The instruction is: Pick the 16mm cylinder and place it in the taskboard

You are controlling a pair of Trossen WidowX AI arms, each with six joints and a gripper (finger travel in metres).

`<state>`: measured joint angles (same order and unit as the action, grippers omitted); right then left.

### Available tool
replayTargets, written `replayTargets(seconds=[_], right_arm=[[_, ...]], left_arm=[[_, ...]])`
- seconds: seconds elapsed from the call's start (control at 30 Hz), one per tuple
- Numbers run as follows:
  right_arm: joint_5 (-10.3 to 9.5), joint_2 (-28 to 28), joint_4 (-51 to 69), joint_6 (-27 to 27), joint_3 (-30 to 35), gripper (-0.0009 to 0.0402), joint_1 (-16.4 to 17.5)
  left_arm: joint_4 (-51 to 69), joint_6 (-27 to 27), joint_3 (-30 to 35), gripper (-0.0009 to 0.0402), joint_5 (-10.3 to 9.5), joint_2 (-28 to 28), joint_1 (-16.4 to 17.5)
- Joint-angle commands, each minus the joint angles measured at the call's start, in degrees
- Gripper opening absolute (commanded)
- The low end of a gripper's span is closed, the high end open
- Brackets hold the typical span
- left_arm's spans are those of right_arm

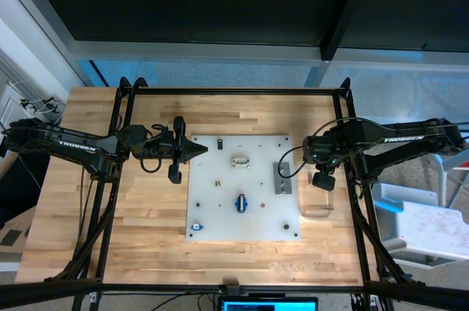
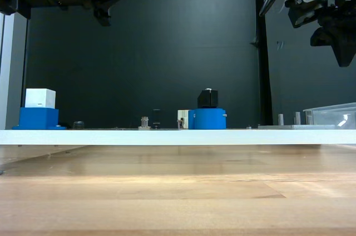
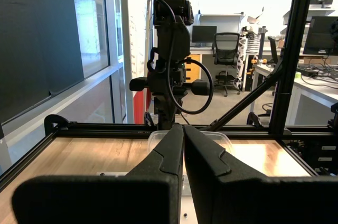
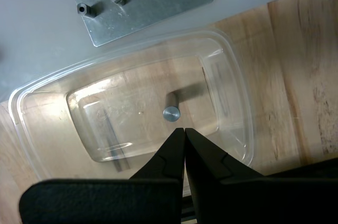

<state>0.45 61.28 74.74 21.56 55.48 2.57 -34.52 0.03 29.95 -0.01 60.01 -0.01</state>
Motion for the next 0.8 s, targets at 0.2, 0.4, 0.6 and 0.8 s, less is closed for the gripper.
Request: replayTargets(seconds=[0.2, 0.4, 0.6, 0.8], right_arm=[[-0.02, -0.02, 0.02, 3.89, -1.49, 0.001, 1.18], [0.02, -0.02, -1.22, 6.71, -3.56, 0.0045, 2.58], [0.59, -0.02, -2.58, 8.33, -4.37, 0.0082, 2.73], [1.11, -0.02, -2.67, 11.04, -5.05, 0.0118, 2.95]], left_arm=[[0.0, 0.02, 0.0, 0.0, 0.0, 0.0, 0.02], [0.0, 0.0, 0.0, 0.0, 0.0, 0.0, 0.0], [0.0, 0.02, 0.0, 0.0, 0.0, 0.0, 0.02], [0.0, 0.0, 0.0, 0.0, 0.0, 0.0, 0.0]])
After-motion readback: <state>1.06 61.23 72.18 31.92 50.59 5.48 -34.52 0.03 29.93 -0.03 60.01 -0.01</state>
